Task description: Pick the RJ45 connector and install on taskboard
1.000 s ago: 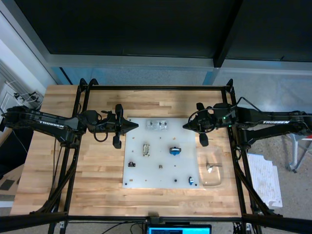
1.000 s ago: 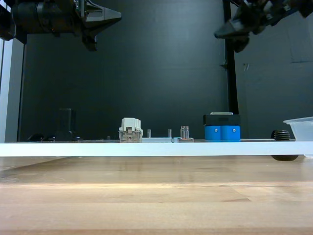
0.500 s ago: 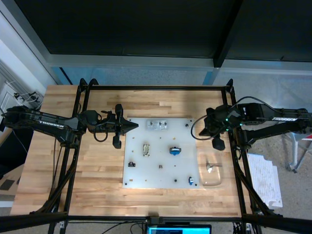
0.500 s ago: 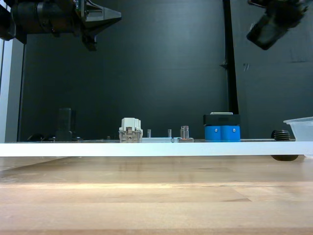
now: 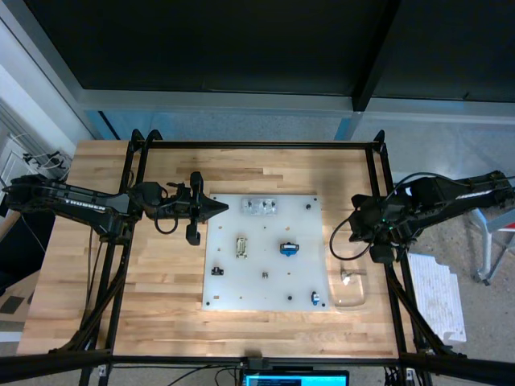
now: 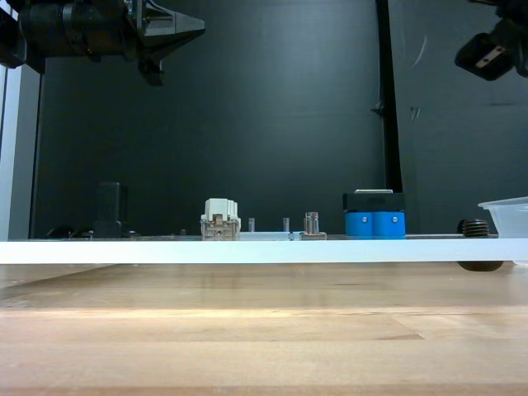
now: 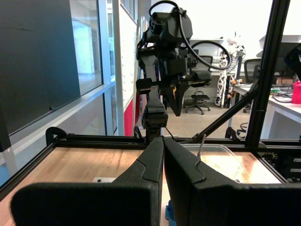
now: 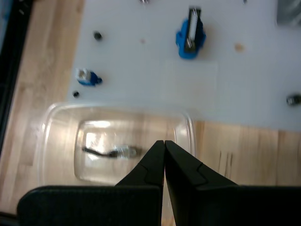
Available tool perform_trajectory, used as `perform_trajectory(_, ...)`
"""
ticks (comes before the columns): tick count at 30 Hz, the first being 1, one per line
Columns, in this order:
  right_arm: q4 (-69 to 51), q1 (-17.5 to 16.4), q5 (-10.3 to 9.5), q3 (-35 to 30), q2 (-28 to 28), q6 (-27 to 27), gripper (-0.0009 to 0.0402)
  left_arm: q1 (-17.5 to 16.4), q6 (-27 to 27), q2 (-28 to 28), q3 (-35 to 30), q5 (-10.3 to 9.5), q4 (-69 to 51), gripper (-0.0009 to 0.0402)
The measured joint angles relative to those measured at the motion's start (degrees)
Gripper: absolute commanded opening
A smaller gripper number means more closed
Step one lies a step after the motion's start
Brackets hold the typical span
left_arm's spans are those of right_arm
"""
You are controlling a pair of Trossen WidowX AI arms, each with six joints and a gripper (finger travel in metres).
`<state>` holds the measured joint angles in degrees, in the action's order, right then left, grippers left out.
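Right hand (image 8: 163, 142), closed and empty, has swung off the taskboard (image 5: 265, 294) toward the clear tray (image 5: 352, 305) at lower right, where the RJ45 connector (image 5: 347, 278) lies; open it before you descend. Left hand (image 5: 224, 207) stays parked, closed, at the taskboard's left edge.

The tiny, pale silvery-clear RJ45 connector (image 5: 346, 278) lay inside a clear tray (image 5: 359, 300) just beside the right edge of the white square taskboard (image 5: 249, 293), which sat flat on the worktop (image 5: 161, 273).
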<state>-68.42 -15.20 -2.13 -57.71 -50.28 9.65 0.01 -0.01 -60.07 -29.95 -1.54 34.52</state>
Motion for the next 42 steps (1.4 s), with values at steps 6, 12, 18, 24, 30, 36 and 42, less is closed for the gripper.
perform_trajectory(6,-3.5,-7.3,2.8,0.1,0.0,6.7,0.0,0.0,0.0,0.0,0.0,0.0,0.0,0.0)
perform_trajectory(12,-4.5,-14.8,6.19,1.0,0.0,14.1,0.0,0.0,0.0,0.0,0.0,-0.02,0.0,0.0)
perform_trajectory(18,-4.8,-19.1,7.1,1.5,-2.6,18.2,0.0,0.0,0.0,0.0,0.0,0.0,0.0,0.0)
perform_trajectory(24,-4.7,-22.7,7.28,1.5,-6.2,21.6,0.0001,0.0,0.0,0.0,0.0,0.0,0.0,0.0)
perform_trajectory(30,-4.7,-25.6,7.98,1.5,-9.4,24.8,0.0039,0.0,0.0,0.0,0.0,-0.02,0.0,0.0)
perform_trajectory(36,-4.3,-27.3,8.61,2.1,-11.8,26.6,0.0127,0.0,0.0,0.0,0.0,0.0,0.0,0.0)
perform_trajectory(42,-0.9,-28.0,8.61,4.7,-13.2,29.1,0.0211,0.0,0.0,0.0,0.0,-0.02,0.0,0.0)
